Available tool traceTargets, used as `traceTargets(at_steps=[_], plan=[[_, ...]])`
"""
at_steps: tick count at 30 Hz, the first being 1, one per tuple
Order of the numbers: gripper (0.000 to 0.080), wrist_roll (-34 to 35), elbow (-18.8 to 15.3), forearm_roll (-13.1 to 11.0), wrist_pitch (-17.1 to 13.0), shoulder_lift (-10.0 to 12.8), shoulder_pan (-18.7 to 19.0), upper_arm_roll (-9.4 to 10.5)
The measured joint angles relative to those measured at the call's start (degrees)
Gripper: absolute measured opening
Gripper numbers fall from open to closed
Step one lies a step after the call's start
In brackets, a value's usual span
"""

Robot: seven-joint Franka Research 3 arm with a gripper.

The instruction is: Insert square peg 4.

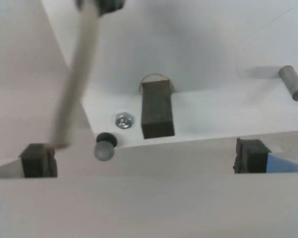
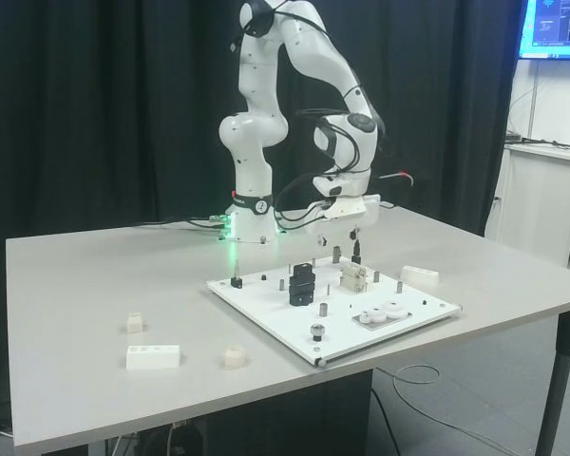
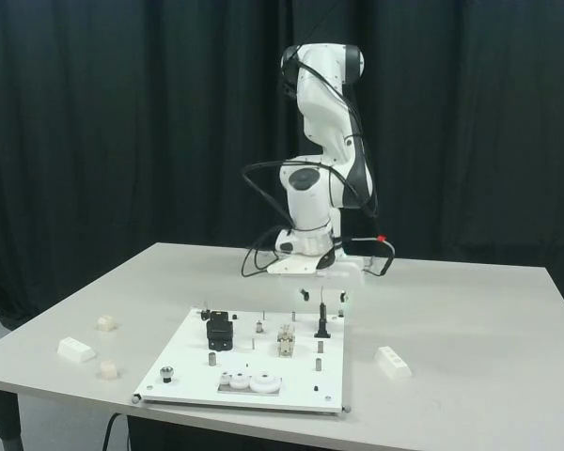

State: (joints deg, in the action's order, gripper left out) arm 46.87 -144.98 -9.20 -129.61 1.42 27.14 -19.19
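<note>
The gripper (image 3: 321, 297) hangs over the far edge of the white board (image 3: 291, 390) with its fingers (image 1: 38, 160) spread apart, empty. The square peg (image 1: 157, 109) stands upright on the board just below, between the fingers, untouched.

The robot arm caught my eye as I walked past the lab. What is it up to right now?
The white Franka arm hangs over the far edge of the white board on the grey table. Its tool is open and holds nothing, with the fingertips spread wide. Below it, the wrist view shows a dark square peg standing upright on the board, with a small nut beside it. The peg has not been grasped yet.
</note>
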Motion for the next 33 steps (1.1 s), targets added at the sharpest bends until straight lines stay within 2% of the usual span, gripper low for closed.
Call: traceTargets(at_steps=[10,16,24,33], plan=[[0.08,1.6,0.0,0.0,0.2,-3.2,1.0,0.88],[0.08,2.8,0.0,0.0,0.1,-4.0,1.1,2.26],[0.08,3.5,-0.3,0.2,-1.9,-3.3,1.2,3.96],[0.08,4.2,-0.4,0.2,-5.3,-0.2,1.2,4.96]])
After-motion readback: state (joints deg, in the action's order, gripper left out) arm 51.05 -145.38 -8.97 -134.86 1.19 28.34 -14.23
